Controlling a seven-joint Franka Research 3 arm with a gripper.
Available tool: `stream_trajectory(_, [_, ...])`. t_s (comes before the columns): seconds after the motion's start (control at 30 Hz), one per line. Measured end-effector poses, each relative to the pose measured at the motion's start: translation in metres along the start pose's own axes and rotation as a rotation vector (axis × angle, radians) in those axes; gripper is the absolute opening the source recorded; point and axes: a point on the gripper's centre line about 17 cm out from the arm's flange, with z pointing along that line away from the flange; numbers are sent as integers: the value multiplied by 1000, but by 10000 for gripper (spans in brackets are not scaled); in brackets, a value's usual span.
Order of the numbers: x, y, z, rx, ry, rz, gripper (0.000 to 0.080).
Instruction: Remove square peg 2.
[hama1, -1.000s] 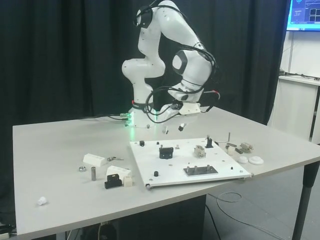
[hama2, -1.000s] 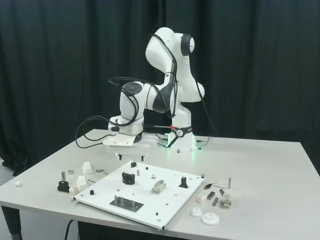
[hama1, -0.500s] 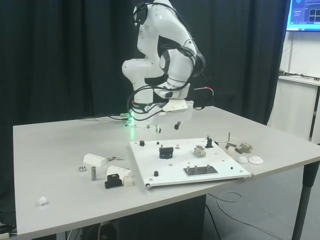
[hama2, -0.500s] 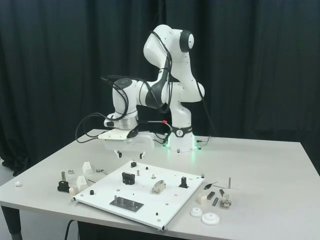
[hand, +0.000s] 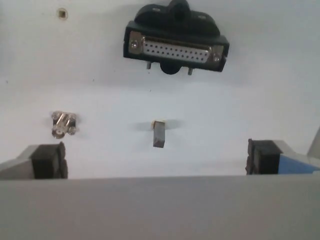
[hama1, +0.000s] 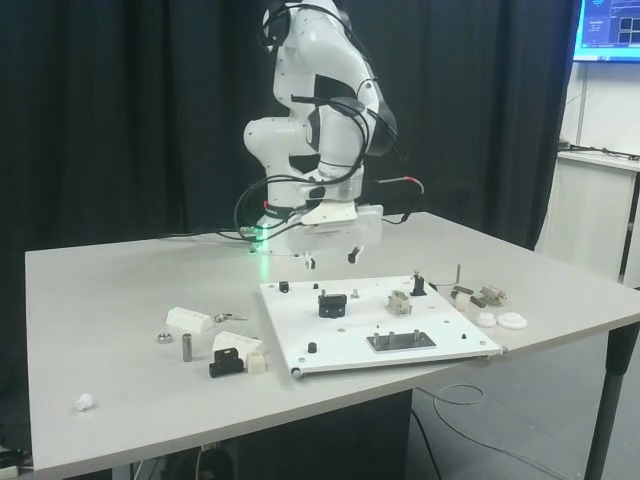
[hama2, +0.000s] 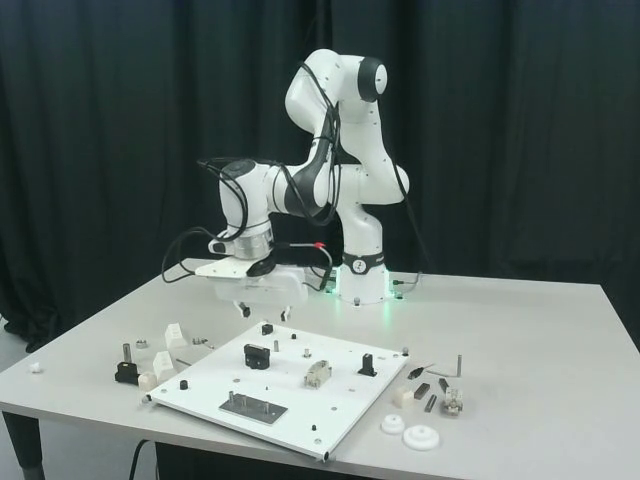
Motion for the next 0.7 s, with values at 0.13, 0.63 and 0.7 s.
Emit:
stream_trajectory(0.13, [-2,-1,5,-1,14,25,800])
stream_trajectory(0.63, [-16,1,33,-2,61,171,800])
stream_trajectory(0.7, [-18,1,38,-2,68,185,800])
